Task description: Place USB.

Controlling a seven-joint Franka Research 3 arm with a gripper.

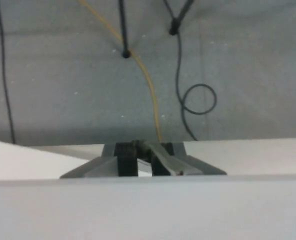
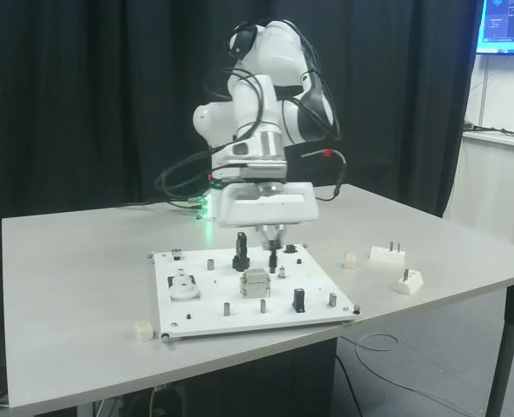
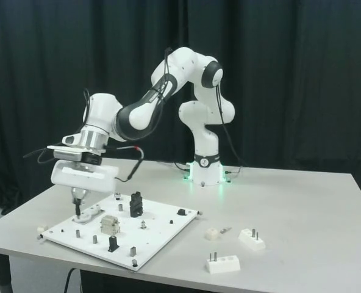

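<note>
My gripper [image 2: 273,249] hangs from the white hand just above the far edge of the white board [image 2: 196,323]. In the second room view the gripper [image 3: 77,207] is over the board's [image 3: 156,244] left corner. Its fingers stand close together on a small black piece, the USB plug [image 3: 77,212], which points down at the board. In the wrist view the gripper [image 1: 144,165] shows two black fingertips with a dark bit [image 1: 138,148] held between them. I cannot tell whether the plug touches the board.
On the board stand a black upright part [image 2: 240,250], a grey block [image 2: 255,283], a small black socket [image 2: 299,300] and several pegs. White blocks [image 2: 387,254] [image 2: 408,281] lie on the table to the right. Cables [image 1: 180,75] lie on the floor beyond the table edge.
</note>
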